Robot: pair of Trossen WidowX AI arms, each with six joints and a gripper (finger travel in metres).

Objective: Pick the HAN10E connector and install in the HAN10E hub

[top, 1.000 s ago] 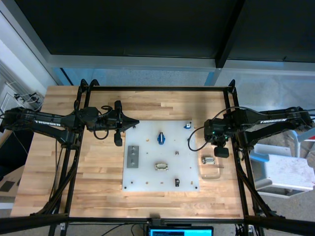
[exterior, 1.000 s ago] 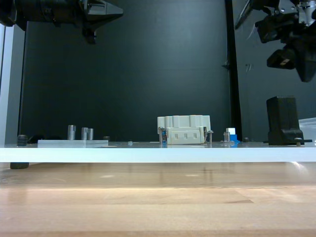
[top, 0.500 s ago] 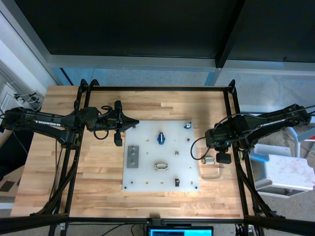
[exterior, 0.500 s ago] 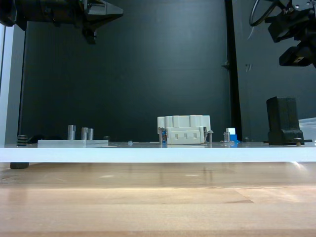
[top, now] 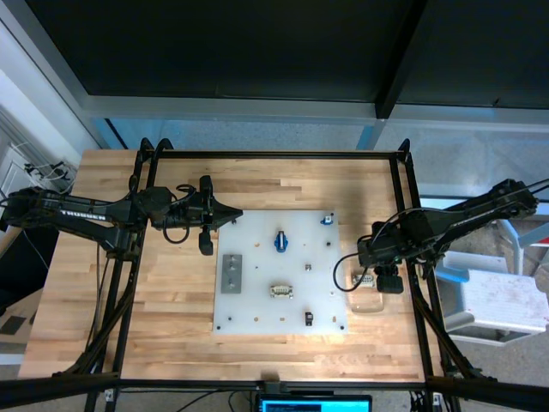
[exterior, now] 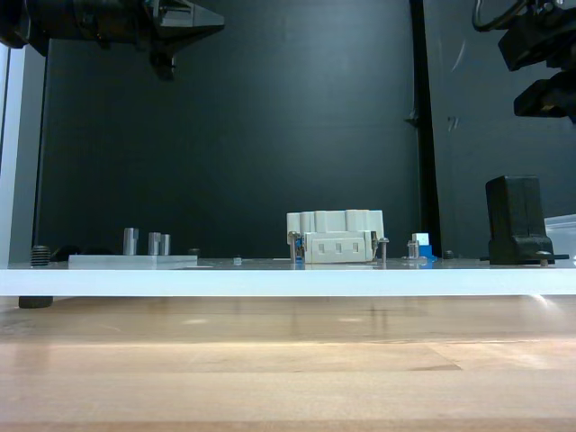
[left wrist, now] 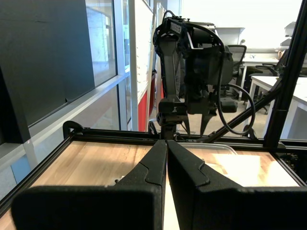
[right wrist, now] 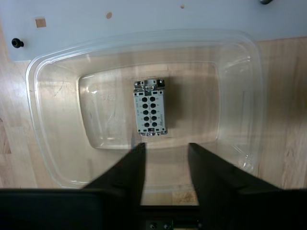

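Starting at the near edge of the white plate (top: pixel 257 313): a small black part (top: pixel 308 319) stands there, right of centre. A bit further in, around the middle of the plate, is the hub (top: pixel 280 293), beige with metal ends, bolted down. The grey block (top: pixel 232 272) is on the plate's left side, about level with the hub.

Off the plate's right edge there's a clear tray (right wrist: pixel 201 105) on the wooden table (top: pixel 171 335), pushed right up against the plate. The connector (right wrist: pixel 150 107) lies flat in the middle of that tray, pin holes facing up in two rows, well apart from the hub. My right gripper (right wrist: pixel 165 148) hangs over the tray pointing down, fingers (right wrist: pixel 129 167) spread apart and holding nothing. From the wrist cam the connector sits just ahead of the tips, roughly in line with the gap, not touching either finger. I can't tell how far above the tray the tips are.

Further back on the plate the blue upright part (top: pixel 280 241) stands near the centre line.

The left gripper (left wrist: pixel 166 143) is parked high up by the plate's far left corner, tips pressed together, empty, pointing across toward the right arm.
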